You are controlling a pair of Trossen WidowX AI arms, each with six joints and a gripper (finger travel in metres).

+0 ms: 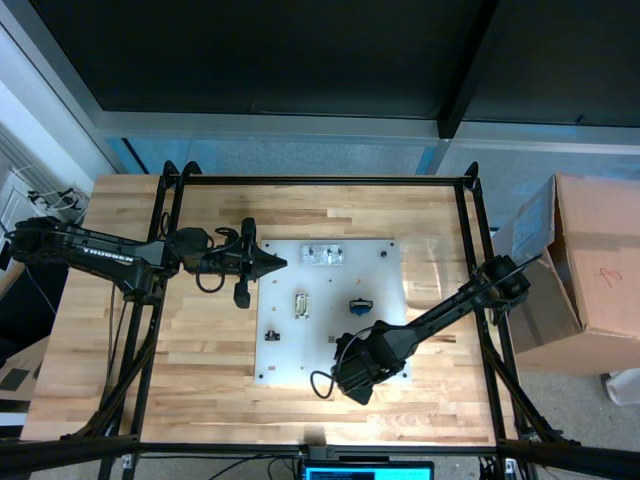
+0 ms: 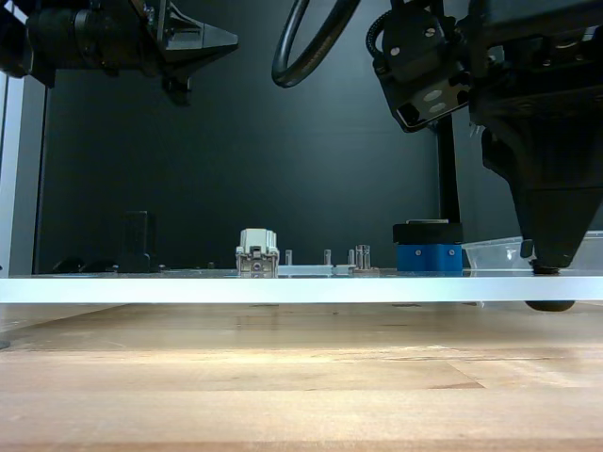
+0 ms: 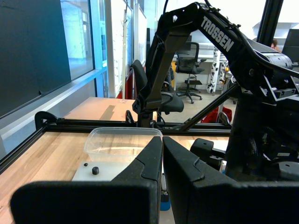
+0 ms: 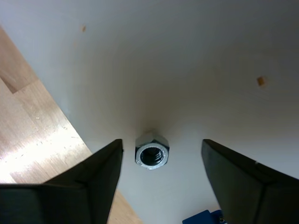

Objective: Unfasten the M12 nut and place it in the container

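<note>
At the board's [image 1: 300,355] near right edge: right gripper [image 4: 162,142] points straight down, fingers [image 4: 93,172] spread wide, one on either side of the nut [image 4: 152,151], neither touching it. Nut lies flat on the white surface with its bore facing the camera, just beside the edge where the bench [image 4: 37,140] wood starts. Can't tell whether it's on its stud or loose on the board.

Only the right wrist view shows the nut. In the high view the gripper body sits over that spot. In the low view the fingertip stands in front of it.

Left gripper [image 1: 272,263] hangs high over the board's far left corner, level and pointing inward. Its fingers [image 3: 145,163] are pressed together with a hairline seam between them, holding nothing.

Writing: "TROSSEN" in white on the left arm [image 1: 105,257] in the high view, and again on the right arm [image 3: 217,35] in the left wrist view. Box [image 1: 590,260] off the bench's right edge carries a red scrawl, unreadable.

Tray [image 3: 122,142]: the left wrist view shows it best, clear plastic just beside the board's right edge. The low view has it behind the right gripper, and the high view barely shows it.

The low view also gives a blue block [image 2: 429,256] and a white connector [image 2: 257,254] mid-board, both well apart from the right gripper.
</note>
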